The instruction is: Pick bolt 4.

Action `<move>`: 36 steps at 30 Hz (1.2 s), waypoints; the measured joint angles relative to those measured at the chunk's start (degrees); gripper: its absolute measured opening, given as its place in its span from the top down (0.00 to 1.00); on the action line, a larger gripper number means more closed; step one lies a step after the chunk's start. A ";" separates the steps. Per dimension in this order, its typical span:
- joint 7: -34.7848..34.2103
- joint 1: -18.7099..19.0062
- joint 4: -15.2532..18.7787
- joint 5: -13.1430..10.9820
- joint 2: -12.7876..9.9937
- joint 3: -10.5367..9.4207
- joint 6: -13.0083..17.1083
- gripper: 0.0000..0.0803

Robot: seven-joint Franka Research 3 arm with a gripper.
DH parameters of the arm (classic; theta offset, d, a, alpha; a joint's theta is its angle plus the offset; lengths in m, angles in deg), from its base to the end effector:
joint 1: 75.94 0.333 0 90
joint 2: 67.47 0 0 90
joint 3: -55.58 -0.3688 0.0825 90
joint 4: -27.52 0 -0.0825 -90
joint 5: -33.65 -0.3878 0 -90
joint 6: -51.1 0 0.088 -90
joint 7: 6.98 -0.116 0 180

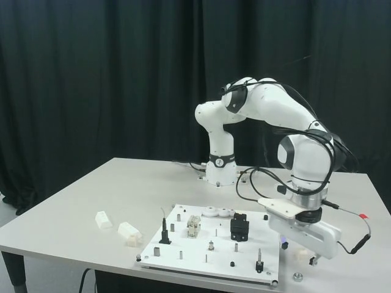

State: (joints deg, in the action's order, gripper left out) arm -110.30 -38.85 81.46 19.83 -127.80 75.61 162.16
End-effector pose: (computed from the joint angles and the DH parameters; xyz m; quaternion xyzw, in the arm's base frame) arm 0.7447 0.3736 0.2613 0.7553 -0.6542 0.0323 0.0231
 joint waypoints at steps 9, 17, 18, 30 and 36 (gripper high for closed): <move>-2.57 -0.47 0.23 -1.60 -0.65 0.00 1.34 0.02; -3.15 -0.25 0.34 -2.76 -2.11 -0.08 3.20 0.00; -3.18 -0.19 0.34 -2.77 -2.32 -0.08 3.47 0.00; -3.23 0.20 0.34 -2.77 -4.16 -0.08 5.98 0.00; -3.23 0.20 0.34 -2.76 -4.66 -0.08 6.66 0.00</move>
